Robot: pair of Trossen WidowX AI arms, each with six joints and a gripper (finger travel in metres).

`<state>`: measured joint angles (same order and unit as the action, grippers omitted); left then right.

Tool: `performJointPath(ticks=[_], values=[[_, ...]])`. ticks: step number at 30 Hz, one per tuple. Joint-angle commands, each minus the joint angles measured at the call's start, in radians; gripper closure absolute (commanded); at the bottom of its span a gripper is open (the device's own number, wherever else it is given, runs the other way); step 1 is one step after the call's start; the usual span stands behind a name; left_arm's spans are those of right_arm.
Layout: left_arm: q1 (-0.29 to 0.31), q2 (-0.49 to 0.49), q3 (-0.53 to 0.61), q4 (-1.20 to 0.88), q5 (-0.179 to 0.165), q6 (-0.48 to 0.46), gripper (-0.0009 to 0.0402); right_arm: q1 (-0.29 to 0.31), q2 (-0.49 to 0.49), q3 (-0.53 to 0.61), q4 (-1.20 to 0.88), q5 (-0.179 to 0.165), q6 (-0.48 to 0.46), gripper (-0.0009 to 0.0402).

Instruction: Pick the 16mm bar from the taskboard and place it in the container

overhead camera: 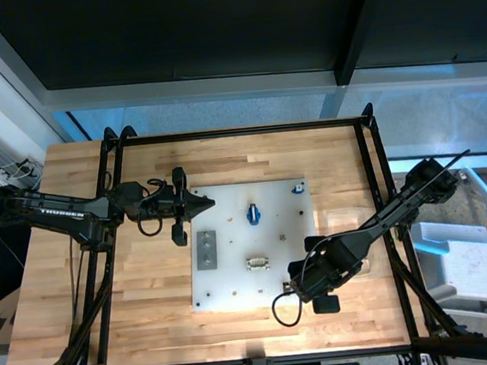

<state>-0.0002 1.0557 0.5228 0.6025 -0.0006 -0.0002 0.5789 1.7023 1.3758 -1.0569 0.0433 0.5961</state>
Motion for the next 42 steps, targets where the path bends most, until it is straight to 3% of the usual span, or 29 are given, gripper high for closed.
performJointPath(ticks=[1,7,13,22,26,42], values=[[0.000,0.000,0.000,0.000,0.000,0.000,0.0393,0.005,0.009,-0.002,0.004,0.020,-0.002,0.0270],[0.000,0.000,0.000,0.000,0.000,0.000,0.0393,0.010,0.009,-0.023,0.009,0.020,-0.001,0.0207],[0.000,0.000,0.000,0.000,0.000,0.000,0.0393,0.016,0.009,-0.050,0.055,0.021,-0.002,0.0179],[0.000,0.000,0.000,0.000,0.000,0.000,0.0393,0.033,0.009,-0.095,0.105,0.023,-0.005,0.0186],[0.000,0.000,0.000,0.000,0.000,0.000,0.0393,0.036,0.009,-0.099,0.107,0.052,-0.005,0.0190],[0.000,0.000,0.000,0.000,0.000,0.000,0.0393,0.047,0.009,-0.173,0.200,0.053,-0.002,0.0193]])
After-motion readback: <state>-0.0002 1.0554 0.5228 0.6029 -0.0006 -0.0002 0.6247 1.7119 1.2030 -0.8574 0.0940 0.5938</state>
